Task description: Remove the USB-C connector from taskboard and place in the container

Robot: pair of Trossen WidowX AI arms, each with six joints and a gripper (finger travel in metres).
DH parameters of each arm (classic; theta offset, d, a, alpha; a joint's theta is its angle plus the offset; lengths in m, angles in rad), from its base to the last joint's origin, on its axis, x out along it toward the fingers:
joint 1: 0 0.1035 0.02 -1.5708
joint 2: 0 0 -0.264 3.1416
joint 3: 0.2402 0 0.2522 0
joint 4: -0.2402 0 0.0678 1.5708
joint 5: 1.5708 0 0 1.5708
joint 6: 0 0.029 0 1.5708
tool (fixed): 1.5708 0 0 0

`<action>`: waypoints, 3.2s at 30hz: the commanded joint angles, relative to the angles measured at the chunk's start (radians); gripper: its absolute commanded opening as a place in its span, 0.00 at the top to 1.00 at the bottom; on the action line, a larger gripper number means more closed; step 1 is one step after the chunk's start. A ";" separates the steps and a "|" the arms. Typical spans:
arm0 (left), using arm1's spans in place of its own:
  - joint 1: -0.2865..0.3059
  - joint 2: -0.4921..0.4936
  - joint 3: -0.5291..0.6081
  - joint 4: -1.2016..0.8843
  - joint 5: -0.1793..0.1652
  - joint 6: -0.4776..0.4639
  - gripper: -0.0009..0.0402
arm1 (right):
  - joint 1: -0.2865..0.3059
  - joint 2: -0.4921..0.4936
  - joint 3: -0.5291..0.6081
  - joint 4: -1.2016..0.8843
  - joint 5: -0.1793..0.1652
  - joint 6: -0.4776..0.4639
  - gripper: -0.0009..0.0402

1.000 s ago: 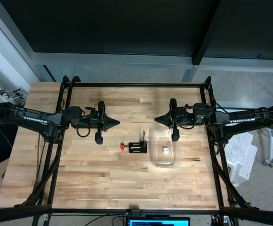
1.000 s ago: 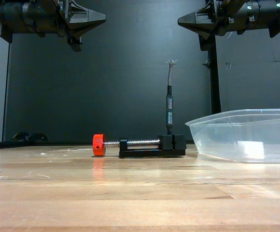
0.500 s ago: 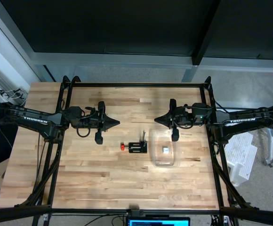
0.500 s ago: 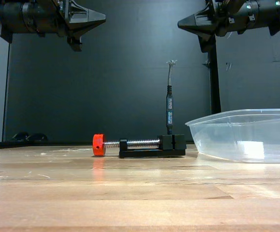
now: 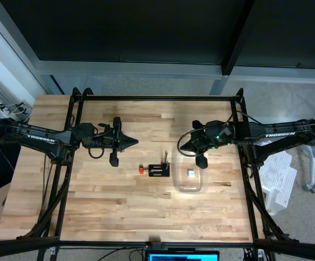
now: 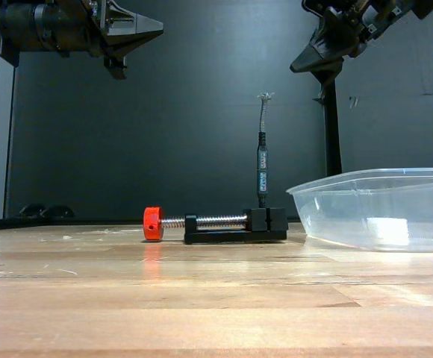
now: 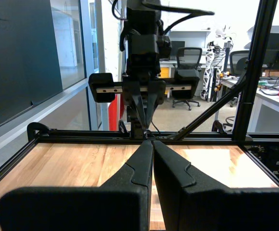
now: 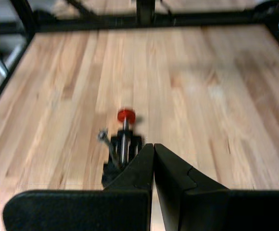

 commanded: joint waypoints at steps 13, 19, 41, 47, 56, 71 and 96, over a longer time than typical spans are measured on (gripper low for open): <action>0.000 0.000 0.000 0.000 0.000 0.000 0.98 | 0.057 0.216 0.215 -0.364 0.007 0.012 0.98; 0.000 0.000 0.000 0.000 0.000 0.000 0.98 | 0.076 0.301 0.283 -0.439 0.028 0.026 0.96; 0.000 0.000 0.000 0.000 0.000 0.000 0.98 | 0.109 0.556 0.466 -0.458 0.053 0.064 0.63; 0.000 0.000 0.000 0.000 0.000 0.000 0.98 | 0.109 0.603 0.497 -0.458 0.053 0.063 0.63; 0.000 0.000 0.000 0.000 0.000 0.000 0.98 | 0.111 0.652 0.527 -0.453 0.053 0.062 0.63; 0.000 0.000 0.000 0.000 0.000 0.000 0.98 | 0.117 0.710 0.525 -0.426 0.054 0.085 0.64; 0.000 0.000 0.000 0.000 0.000 0.000 0.98 | 0.119 0.715 0.525 -0.415 0.064 0.097 0.93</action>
